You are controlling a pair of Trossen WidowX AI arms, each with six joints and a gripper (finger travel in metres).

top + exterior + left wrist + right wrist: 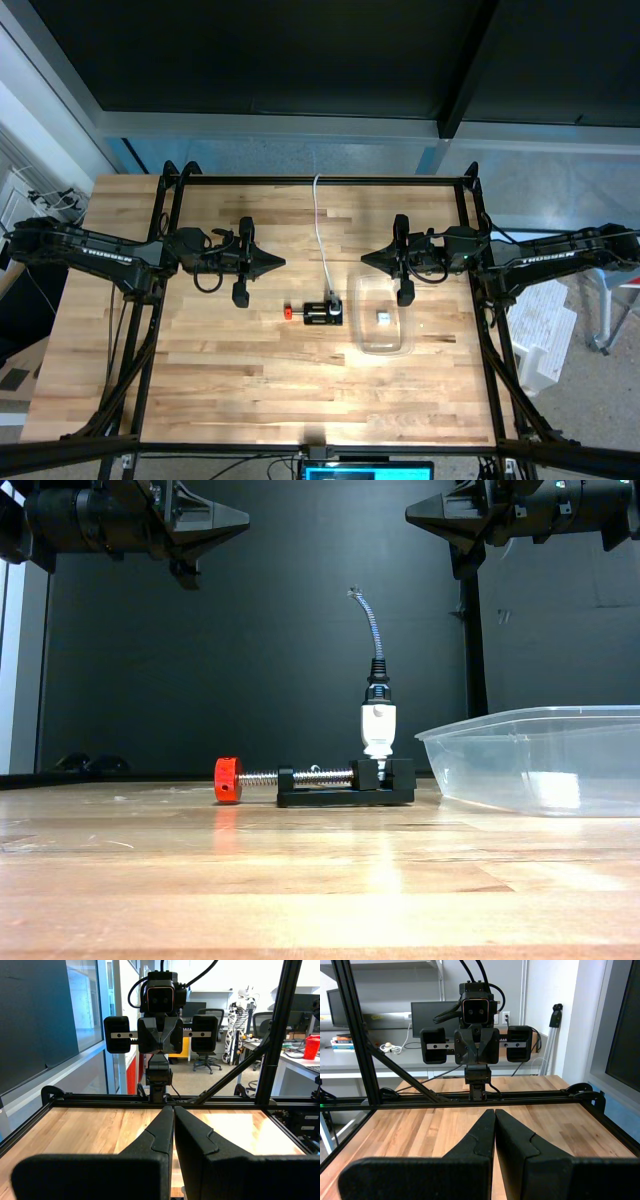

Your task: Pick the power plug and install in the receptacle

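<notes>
Right gripper (366, 259): closed, empty, raised. Left gripper (280, 263): likewise. Receptacle (378, 728): stands upright in vise (330, 798), below and between both tips, slightly nearer right. Power plug: not discernible.

- Light wooden table (200, 370) of butcher-block planks, edged by a black metal frame (320, 181).
- Small black vise (322, 313) with a red knob, standing mid-table.
- Clear plastic tray (361, 320), just right of the vise.
- Thin white cable (320, 230), running from the far edge to the vise.

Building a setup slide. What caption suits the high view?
Both shut, left claw and right claw face each other above the table; the receptacle stands in a vise beside a tray.
</notes>
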